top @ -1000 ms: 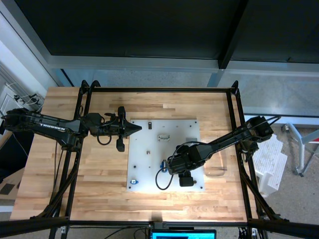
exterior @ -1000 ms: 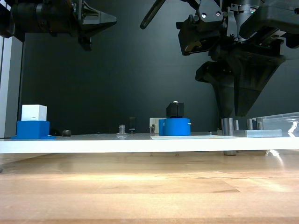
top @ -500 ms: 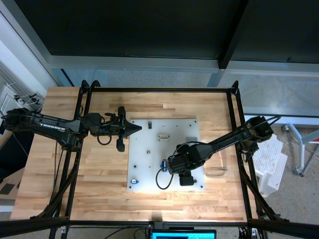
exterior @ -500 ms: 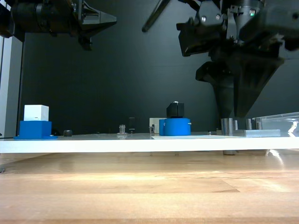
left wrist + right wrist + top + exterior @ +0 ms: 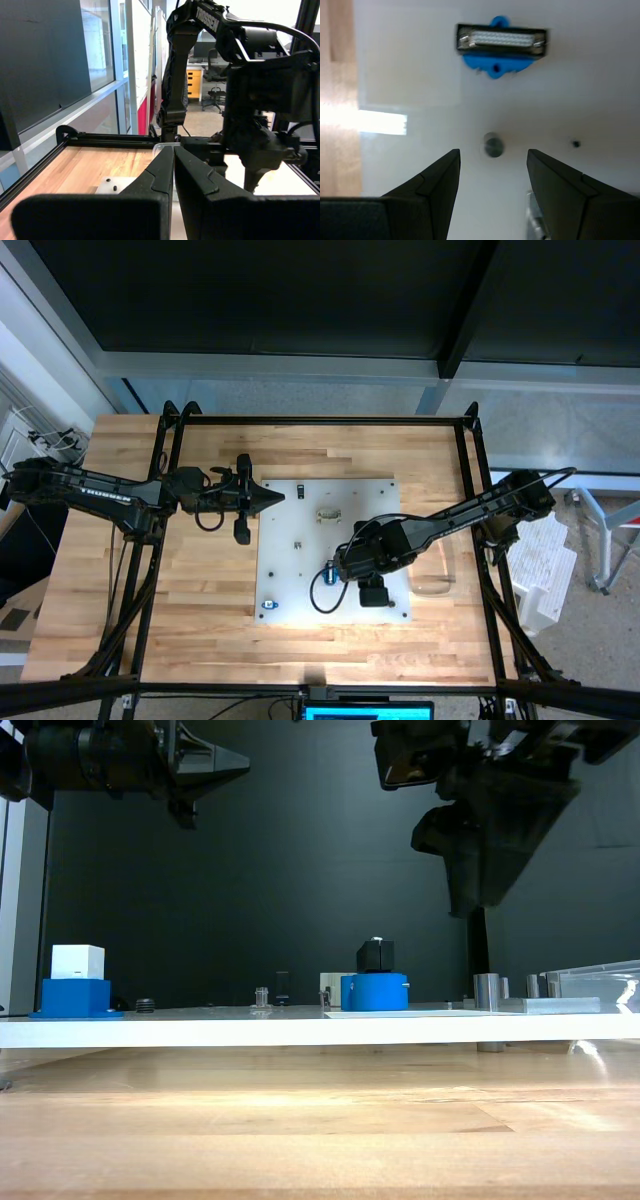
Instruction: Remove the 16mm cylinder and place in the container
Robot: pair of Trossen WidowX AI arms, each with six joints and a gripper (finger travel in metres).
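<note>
R hand [image 5: 492,151] apart, pointing down over 16mm cylinder [image 5: 493,147]; L hand [image 5: 173,149] together (level, at board [image 5: 290,580] edge).

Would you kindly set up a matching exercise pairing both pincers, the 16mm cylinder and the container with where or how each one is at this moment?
Things:
1. left pincer
2. right pincer
3. 16mm cylinder
4. container

Descriptions:
A. clear, on the table beside the white board's right edge
B. open, raised above the 16mm cylinder
C. shut, raised at the white board's left edge
D. silver-grey, standing on the white board

Pairs: 1-C, 2-B, 3-D, 4-A
</note>
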